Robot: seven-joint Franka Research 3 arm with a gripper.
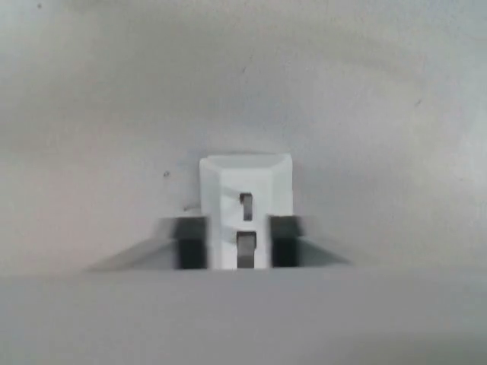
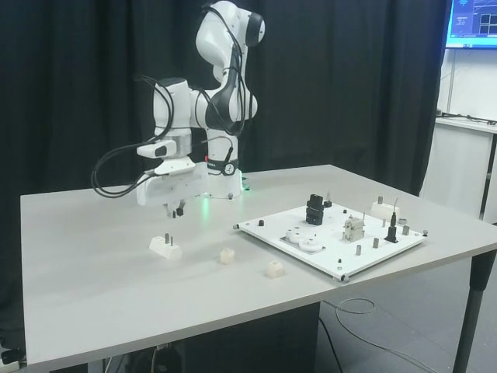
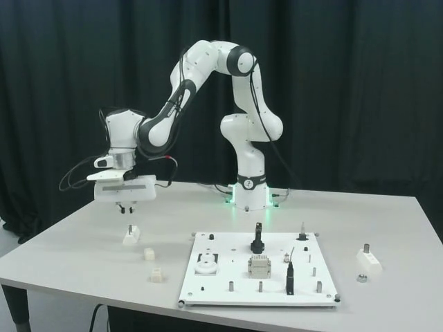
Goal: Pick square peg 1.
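One peg (image 2: 170, 236) is seen standing upright in a white holder (image 2: 165, 247) at the left centre of the first room view, its long axis vertical and its free end pointing up. The holder rests on the grey surface (image 2: 93, 272). The pincer (image 2: 175, 210) is held directly above the peg, apart from it. In the wrist view the holder (image 1: 246, 209) is framed at centre, with the peg (image 1: 246, 249) seen end-on between the two black fingertips (image 1: 192, 242), which are spread apart on either side and touch nothing. Two small white blocks (image 2: 227, 256) lie near the holder, lower centre. A white board (image 2: 334, 241) carrying parts is seen at the right.
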